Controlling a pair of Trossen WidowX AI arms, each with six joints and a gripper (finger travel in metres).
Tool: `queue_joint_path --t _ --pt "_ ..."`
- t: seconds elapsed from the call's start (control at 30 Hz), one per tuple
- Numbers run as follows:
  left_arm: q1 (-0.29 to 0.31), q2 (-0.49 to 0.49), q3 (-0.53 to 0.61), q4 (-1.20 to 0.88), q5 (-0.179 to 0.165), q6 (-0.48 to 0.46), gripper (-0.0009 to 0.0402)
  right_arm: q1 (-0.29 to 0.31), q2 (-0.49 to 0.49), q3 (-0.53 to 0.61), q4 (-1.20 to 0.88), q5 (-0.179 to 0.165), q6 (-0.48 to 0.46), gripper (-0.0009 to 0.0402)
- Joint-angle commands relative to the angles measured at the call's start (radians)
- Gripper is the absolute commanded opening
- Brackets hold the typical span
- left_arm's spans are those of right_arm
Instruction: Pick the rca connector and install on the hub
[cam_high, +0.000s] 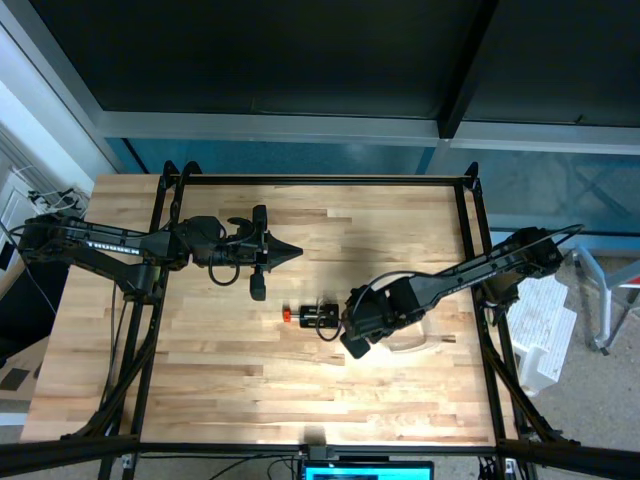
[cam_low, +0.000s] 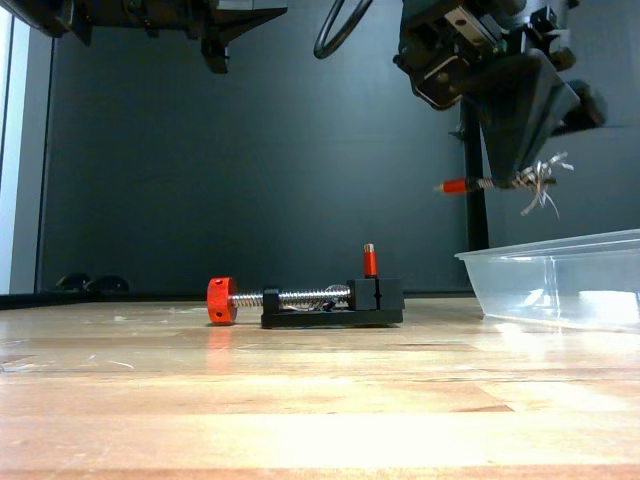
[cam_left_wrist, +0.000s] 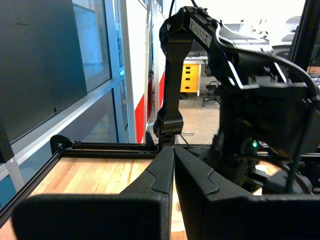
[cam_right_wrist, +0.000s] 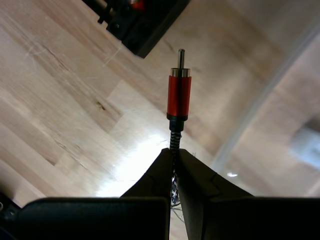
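Nearest the front edge of the table (cam_high: 250, 400), the right gripper (cam_right_wrist: 174, 152) hung above the wood with its tips pointing down. Its fingers were clamped on the braided lead of the rca connector (cam_right_wrist: 179, 92). The connector stuck out past the fingertips: a red sleeve, then a silvery collar and pin at the free end. In the low view it lay about level in the air, well above the table, with the pin pointing left. Frayed wire strands (cam_low: 542, 190) splayed out on the other side of the fingers. A clear tray (cam_low: 560, 275) sat on the wood below the gripper and to its right; whether anything lay in it could not be told.

A little farther back and to the left, the hub (cam_low: 330, 300) rested flat on the table, apart from the connector and lower than it. It was a black block with a red knob (cam_low: 221, 300) at its left end on a silvery threaded rod (cam_low: 295, 296). A small red post (cam_low: 369, 260) stood upright on its top. In the right wrist view a corner of the hub showed beyond the pin, not touching it.

Farthest back, the left gripper (cam_high: 298, 253) hovered over the far left part of the table, pointing right. Its fingers were pressed together with nothing between them.
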Motion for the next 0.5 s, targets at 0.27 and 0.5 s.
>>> queue_joint_path --t 0.27,0.5 --pt "0.0 0.0 0.0 0.0 0.0 0.0 0.0 -0.098 -0.009 0.109 -0.206 -0.006 -0.423 0.0" --pt "0.0 0.0 0.0 0.003 0.0 0.0 0.0 -0.167 -0.027 0.17 -0.222 -0.024 -0.71 0.0"
